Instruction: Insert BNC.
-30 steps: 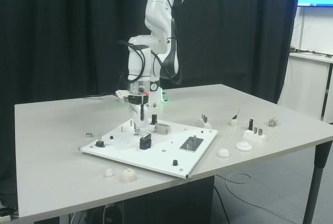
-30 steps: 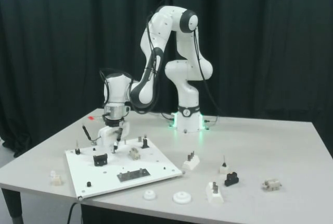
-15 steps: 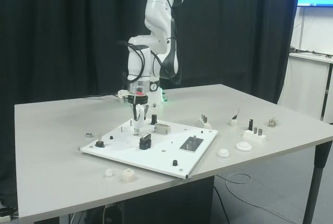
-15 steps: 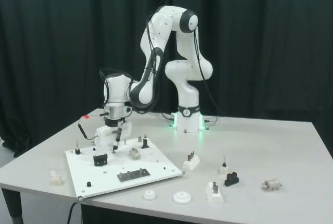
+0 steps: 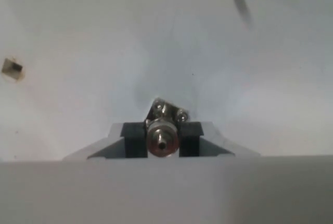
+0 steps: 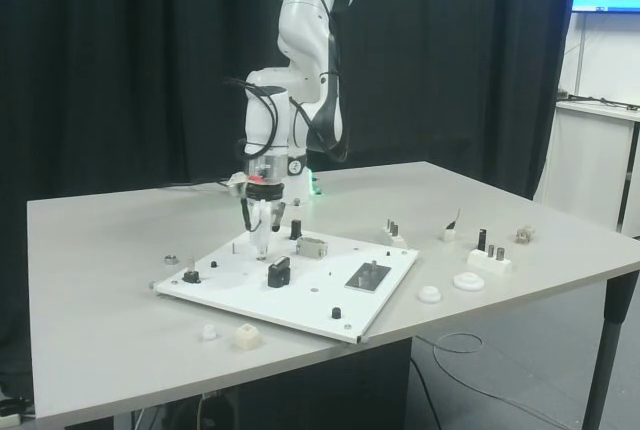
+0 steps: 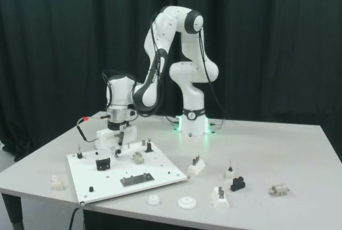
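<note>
BNC connector: you see the metal BNC connector [image 5: 162, 139] end-on in the wrist view, pinched between the black jaws, hanging just above the white board [image 6: 300, 295].
Gripper: your gripper [image 6: 259, 240] sits higher above the board than a second ago, near its far edge, and has turned about its upright axis.
Cable: the black cable [image 7: 84, 128] now sticks out sideways, away from the arm's base.
Task reading: the plug looks lifted, not seated; insertion seems not yet done.
</note>
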You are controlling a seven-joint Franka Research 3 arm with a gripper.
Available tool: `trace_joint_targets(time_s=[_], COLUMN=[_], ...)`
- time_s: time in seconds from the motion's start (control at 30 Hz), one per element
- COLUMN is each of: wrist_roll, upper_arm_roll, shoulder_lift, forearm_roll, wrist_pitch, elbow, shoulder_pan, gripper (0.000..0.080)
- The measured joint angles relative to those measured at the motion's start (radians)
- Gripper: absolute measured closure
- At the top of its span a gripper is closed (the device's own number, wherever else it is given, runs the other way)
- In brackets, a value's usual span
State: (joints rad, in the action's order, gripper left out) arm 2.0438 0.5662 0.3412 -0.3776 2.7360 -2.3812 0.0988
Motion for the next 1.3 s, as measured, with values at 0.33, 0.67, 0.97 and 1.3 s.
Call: trace_joint_targets(time_s=[0.33,0.67,0.97,1.3], wrist_roll=[-0.032,-0.189,-0.468,-0.748], upper_arm_roll=[0.005,0.005,0.004,0.004], shoulder_lift=[0.001,0.001,0.003,0.004], forearm_roll=[0.019,0.075,0.085,0.085], wrist_pitch=[-0.002,-0.011,-0.012,-0.011], elbow=[0.001,0.005,0.006,0.004], shoulder_pan=[0.006,0.007,0.009,0.009], gripper=[0.0675,0.0675,0.0675,0.0675])
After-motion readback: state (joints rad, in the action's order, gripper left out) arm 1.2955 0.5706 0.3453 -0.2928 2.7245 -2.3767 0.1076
